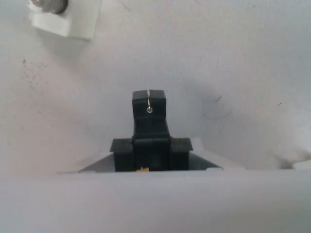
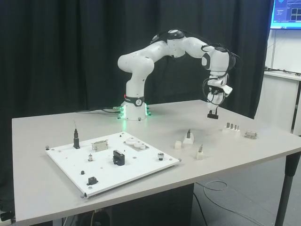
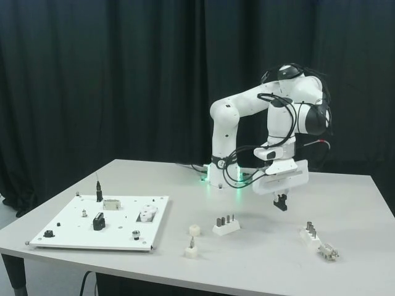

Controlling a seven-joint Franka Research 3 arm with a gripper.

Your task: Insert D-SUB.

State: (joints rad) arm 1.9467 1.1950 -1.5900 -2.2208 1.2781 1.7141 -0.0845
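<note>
From here I see my claw hanging in the air above the grey surface, its black fingertips pressed together with nothing between them, as the wrist view shows. The D-SUB connector, a small grey metal plug with a flat shell, lies on the surface near the edge, just beside a white block carrying upright metal pins; in the first room view it sits at. It is well apart from the white square board at the far end, where a pale rectangular socket looks to me like its destination. I judge the plug light, rigid and rather slick on its metal faces, with fine pins that would bend if knocked. I would take it across the two long flat sides of the shell, keeping the mating face free.
</note>
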